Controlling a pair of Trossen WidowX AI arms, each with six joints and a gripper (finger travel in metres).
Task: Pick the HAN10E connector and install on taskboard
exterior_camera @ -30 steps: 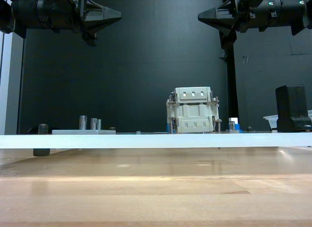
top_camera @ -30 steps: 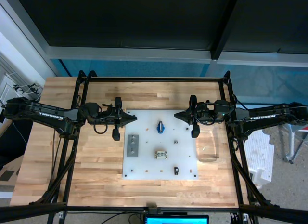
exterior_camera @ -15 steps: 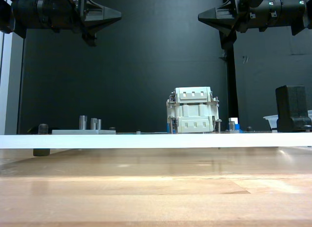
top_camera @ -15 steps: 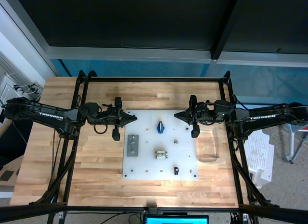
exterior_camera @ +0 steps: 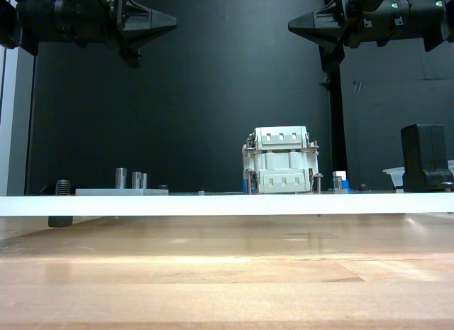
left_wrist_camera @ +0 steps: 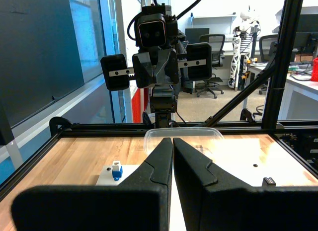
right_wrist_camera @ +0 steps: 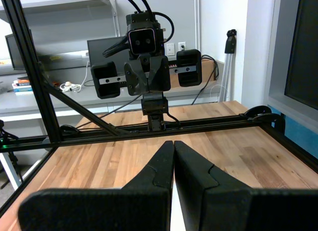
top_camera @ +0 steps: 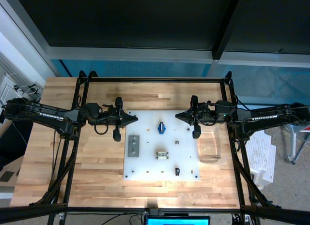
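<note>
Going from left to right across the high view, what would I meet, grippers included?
The left gripper, shut, high over the board's left edge → connector on the board → right gripper, shut, high over the board's right side.

Views I have.
- High: above the pale wooden table [top_camera: 92,176]'s near edge, looking down, distant.
- Low: table level, close against the large flat white square taskboard [exterior_camera: 213,204], which the high view shares.
- Wrists: sighting along the black left gripper [left_wrist_camera: 172,141] and black right gripper [right_wrist_camera: 174,144], which face each other above the board.

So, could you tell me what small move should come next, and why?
Probably open the right end effector and lower it toward the HAN10E connector: it stands untouched on the taskboard, both end effectors are shut and high, and the left end effector is farther.
</note>
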